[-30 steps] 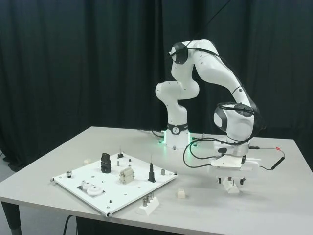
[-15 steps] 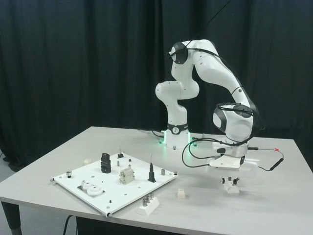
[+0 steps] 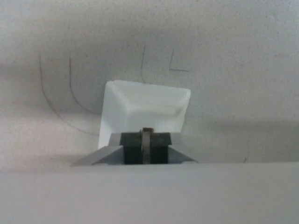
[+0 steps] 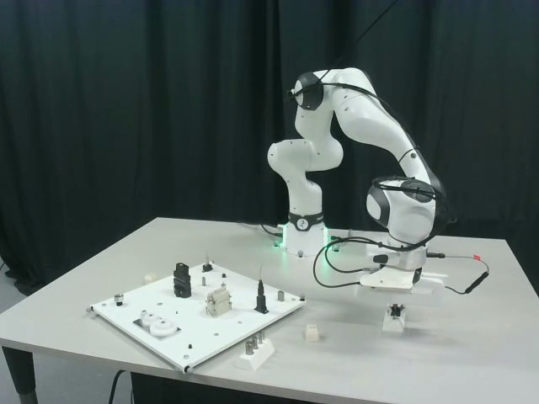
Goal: Pick square peg 1.
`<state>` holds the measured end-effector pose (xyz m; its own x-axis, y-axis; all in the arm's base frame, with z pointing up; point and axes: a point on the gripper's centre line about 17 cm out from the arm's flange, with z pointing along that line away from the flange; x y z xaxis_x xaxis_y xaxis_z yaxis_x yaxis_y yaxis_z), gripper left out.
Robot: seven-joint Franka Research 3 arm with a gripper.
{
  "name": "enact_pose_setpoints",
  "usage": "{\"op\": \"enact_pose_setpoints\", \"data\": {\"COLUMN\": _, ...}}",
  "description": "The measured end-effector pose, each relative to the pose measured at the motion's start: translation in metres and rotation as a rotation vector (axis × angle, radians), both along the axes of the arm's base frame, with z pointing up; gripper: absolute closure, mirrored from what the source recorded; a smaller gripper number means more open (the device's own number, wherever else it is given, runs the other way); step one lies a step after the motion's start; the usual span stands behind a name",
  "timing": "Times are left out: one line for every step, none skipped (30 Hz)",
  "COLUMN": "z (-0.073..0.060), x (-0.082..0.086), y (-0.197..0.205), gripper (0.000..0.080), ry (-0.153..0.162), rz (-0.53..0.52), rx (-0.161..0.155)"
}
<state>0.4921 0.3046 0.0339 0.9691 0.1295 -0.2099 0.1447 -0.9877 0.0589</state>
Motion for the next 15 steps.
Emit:
{"op": "enact_pose_setpoints", "data": {"z": 0.000, "x": 0.000, "y": 0.000, "gripper": 0.0650, "ry": 0.000, "rz": 0.000, "rx": 0.000}}
{"op": "enact_pose_setpoints", "data": {"z": 0.000, "x": 0.000, "y": 0.000, "gripper": 0.0770, "ry": 0.000, "rz": 0.000, "rx": 0.000}}
{"op": "enact_pose_setpoints", "data": {"z": 0.000, "x": 0.000, "y": 0.000, "gripper": 0.0770, "ry": 0.000, "rz": 0.000, "rx": 0.000}}
{"op": "enact_pose_setpoints", "data": {"z": 0.000, "x": 0.000, "y": 0.000, "gripper": 0.0769, "ry": 0.000, "rz": 0.000, "rx": 0.000}}
{"op": "enact_pose_setpoints", "data": {"z": 0.000, "x": 0.000, "y": 0.001, "gripper": 0.0769, "ry": -0.001, "rz": 0.000, "rx": 0.001}}
{"op": "enact_pose_setpoints", "data": {"z": 0.001, "x": 0.000, "y": 0.001, "gripper": 0.0769, "ry": -0.001, "rz": 0.001, "rx": 0.001}}
{"op": "enact_pose_setpoints", "data": {"z": 0.001, "x": 0.001, "y": 0.001, "gripper": 0.0769, "ry": -0.002, "rz": 0.002, "rx": 0.002}}
{"op": "enact_pose_setpoints", "data": {"z": 0.002, "x": 0.001, "y": 0.002, "gripper": 0.0769, "ry": -0.003, "rz": 0.003, "rx": 0.003}}
{"op": "enact_pose_setpoints", "data": {"z": 0.002, "x": 0.002, "y": 0.002, "gripper": 0.0769, "ry": -0.004, "rz": 0.004, "rx": 0.004}}
{"op": "enact_pose_setpoints", "data": {"z": 0.003, "x": 0.002, "y": 0.003, "gripper": 0.0769, "ry": -0.006, "rz": 0.005, "rx": 0.005}}
{"op": "enact_pose_setpoints", "data": {"z": 0.005, "x": 0.003, "y": 0.003, "gripper": 0.0769, "ry": -0.008, "rz": 0.005, "rx": 0.006}}
{"op": "enact_pose_setpoints", "data": {"z": 0.007, "x": 0.004, "y": 0.004, "gripper": 0.0769, "ry": -0.010, "rz": 0.006, "rx": 0.007}}
{"op": "enact_pose_setpoints", "data": {"z": 0.009, "x": 0.004, "y": 0.004, "gripper": 0.0769, "ry": -0.013, "rz": 0.006, "rx": 0.008}}
{"op": "enact_pose_setpoints", "data": {"z": 0.011, "x": 0.005, "y": 0.004, "gripper": 0.0769, "ry": -0.014, "rz": 0.006, "rx": 0.009}}
{"op": "enact_pose_setpoints", "data": {"z": 0.014, "x": 0.005, "y": 0.004, "gripper": 0.0769, "ry": -0.016, "rz": 0.007, "rx": 0.010}}
